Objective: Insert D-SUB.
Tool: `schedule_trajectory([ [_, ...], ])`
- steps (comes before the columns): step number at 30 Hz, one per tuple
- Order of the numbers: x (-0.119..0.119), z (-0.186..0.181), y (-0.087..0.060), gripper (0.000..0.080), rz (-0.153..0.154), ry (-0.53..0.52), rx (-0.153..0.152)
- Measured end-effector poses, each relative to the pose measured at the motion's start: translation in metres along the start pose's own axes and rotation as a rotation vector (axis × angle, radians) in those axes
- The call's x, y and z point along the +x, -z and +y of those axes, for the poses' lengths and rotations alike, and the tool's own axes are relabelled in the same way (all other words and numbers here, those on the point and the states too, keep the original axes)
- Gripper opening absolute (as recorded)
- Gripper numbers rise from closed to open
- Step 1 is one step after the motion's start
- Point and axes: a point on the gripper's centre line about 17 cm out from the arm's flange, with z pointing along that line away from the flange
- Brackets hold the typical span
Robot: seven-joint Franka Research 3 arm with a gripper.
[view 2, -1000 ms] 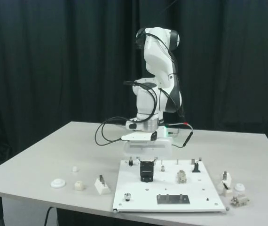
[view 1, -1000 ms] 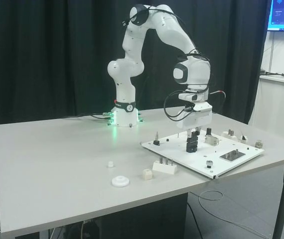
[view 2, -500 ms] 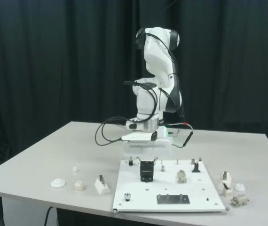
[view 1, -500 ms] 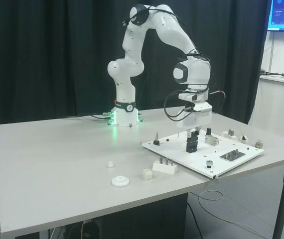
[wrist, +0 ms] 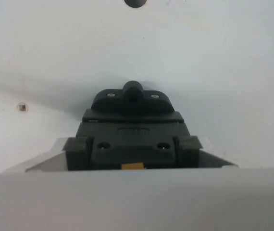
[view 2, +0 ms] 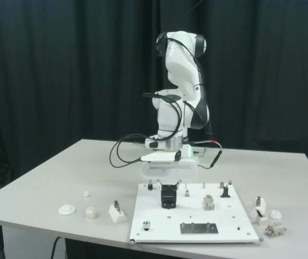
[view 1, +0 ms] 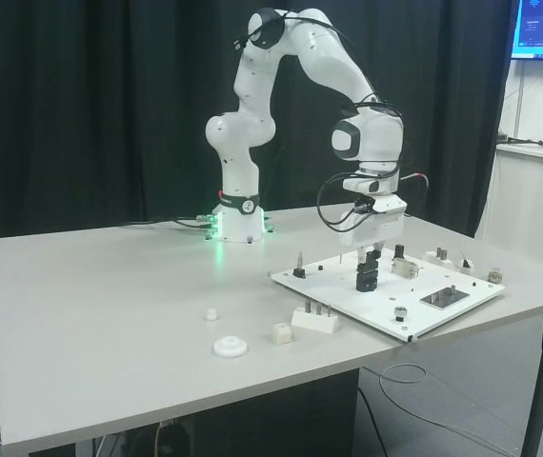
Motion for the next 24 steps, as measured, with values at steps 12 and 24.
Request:
schedule_trajectory([
  [12,0.0000,0.0001,-0.0001,0.0383,0.000,-0.064,0.000],
  [24,-0.0002,0.0000,-0.0003,0.0383,0.000,-0.100,0.000],
])
